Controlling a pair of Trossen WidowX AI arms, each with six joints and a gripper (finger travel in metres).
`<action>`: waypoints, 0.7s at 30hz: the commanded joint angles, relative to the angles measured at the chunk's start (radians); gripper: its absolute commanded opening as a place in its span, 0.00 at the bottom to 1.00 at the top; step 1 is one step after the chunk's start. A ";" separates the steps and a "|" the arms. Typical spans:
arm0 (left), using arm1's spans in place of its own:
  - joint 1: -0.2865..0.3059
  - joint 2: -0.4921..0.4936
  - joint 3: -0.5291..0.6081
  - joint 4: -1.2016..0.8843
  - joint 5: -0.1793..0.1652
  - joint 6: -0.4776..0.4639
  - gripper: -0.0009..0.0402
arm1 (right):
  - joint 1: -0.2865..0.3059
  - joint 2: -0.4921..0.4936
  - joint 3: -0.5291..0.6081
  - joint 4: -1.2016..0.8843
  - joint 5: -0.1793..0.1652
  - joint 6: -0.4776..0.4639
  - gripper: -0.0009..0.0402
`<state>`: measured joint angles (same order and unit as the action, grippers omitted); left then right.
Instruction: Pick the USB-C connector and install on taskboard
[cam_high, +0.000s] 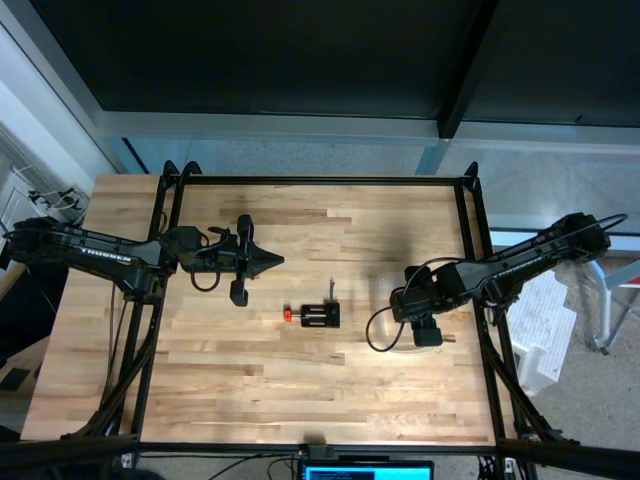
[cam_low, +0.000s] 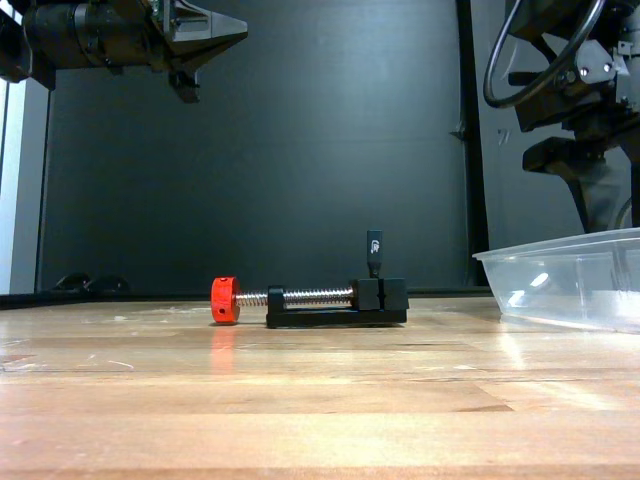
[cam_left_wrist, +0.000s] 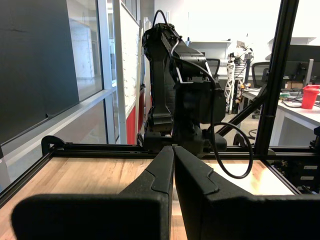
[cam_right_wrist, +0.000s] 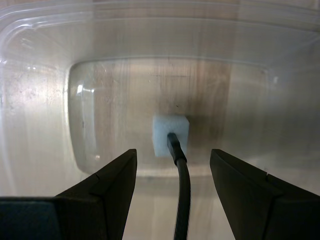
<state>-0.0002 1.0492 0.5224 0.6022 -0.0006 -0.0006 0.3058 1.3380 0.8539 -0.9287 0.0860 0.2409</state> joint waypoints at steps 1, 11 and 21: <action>0.000 0.000 0.000 0.000 0.000 0.000 0.02 | 0.001 0.000 -0.024 0.021 0.000 0.001 0.52; 0.000 0.000 0.000 0.000 0.000 0.000 0.02 | 0.002 0.000 -0.061 0.061 0.000 0.001 0.52; 0.000 0.000 0.000 0.001 0.000 0.000 0.02 | 0.002 0.000 -0.081 0.088 0.001 -0.005 0.49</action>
